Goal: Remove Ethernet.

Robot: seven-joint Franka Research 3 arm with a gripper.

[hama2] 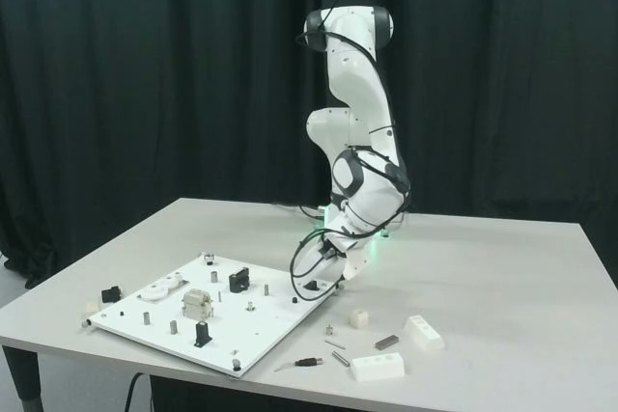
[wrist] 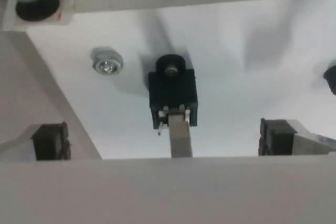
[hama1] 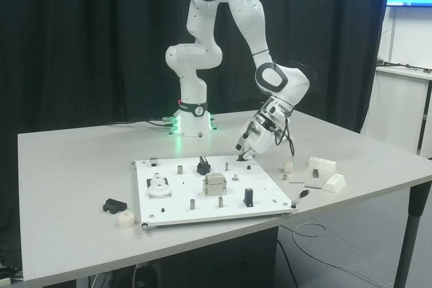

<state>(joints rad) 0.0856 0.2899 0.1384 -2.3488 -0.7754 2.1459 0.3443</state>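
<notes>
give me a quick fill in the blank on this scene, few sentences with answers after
The end effector hangs over the far edge of the ____ board.
The black socket block in the wrist view lies ____ the two fingertips.
The arm's base glows ____.
Off the board, near the table's front left in the first room view, a black part lies beside a ____ one.

Missing words: white; between; green; white
</notes>
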